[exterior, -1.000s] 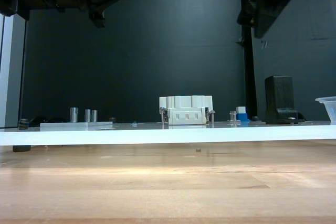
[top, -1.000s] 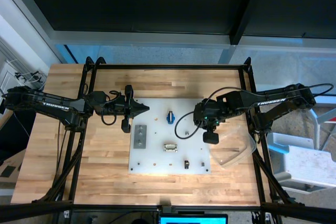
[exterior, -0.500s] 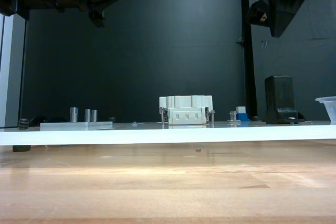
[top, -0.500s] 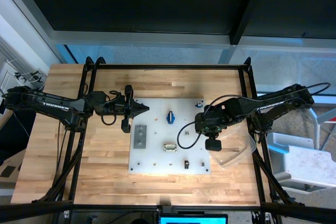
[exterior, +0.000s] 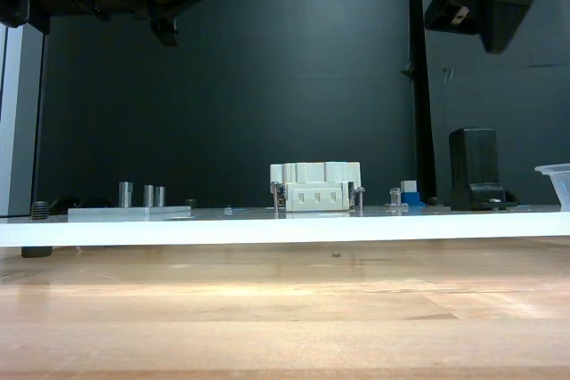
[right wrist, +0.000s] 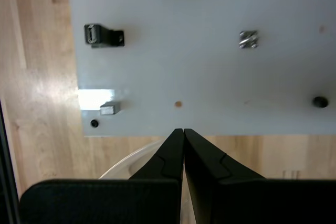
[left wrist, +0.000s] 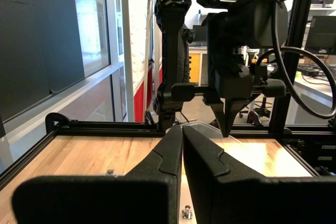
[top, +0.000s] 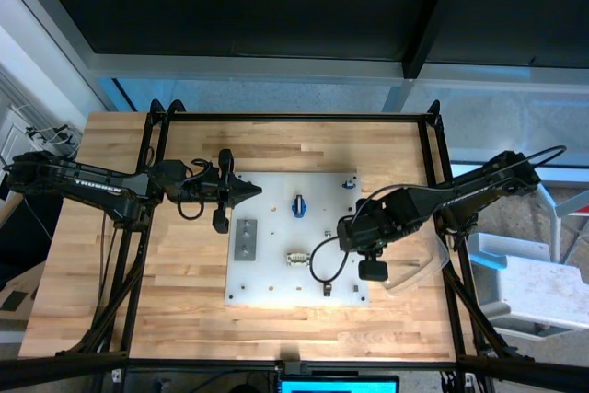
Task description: Pick the 16mm bar from the taskboard and place it in the container
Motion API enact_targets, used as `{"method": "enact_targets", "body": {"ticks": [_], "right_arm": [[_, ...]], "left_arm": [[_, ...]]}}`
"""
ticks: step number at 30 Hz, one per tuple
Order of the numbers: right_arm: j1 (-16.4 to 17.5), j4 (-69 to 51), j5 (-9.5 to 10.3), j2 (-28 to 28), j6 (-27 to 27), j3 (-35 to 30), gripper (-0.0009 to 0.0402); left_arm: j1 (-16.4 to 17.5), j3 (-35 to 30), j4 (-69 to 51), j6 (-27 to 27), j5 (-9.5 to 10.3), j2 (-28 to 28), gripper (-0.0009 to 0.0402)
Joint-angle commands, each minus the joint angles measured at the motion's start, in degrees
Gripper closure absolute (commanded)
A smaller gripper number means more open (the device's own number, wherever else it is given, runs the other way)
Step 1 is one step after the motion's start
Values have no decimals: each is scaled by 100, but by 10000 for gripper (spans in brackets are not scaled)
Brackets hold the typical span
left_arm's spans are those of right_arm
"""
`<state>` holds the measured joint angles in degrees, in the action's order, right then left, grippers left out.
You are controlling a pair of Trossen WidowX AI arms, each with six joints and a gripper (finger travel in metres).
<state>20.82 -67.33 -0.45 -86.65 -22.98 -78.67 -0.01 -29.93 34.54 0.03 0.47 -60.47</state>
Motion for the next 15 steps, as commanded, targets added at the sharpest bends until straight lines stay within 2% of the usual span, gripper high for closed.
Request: {"method": "enact_targets", "body": {"ticks": [1,6,11,15], "right_arm": [[142,7,-4,-101,-192,-2,393],[385,15,-11,-221,-472,-13,393],[592,46,-160,-315,-719,-35,393],[719,63,-155,-382,-837,-33,393]], "left_arm": [[2,-2,0,-2,-2,0,393],[0,-2,0,-2,-2,0,393],[0,-2,0,-2,-2,0,393],[2,-2,0,-2,-2,0,393]]}}
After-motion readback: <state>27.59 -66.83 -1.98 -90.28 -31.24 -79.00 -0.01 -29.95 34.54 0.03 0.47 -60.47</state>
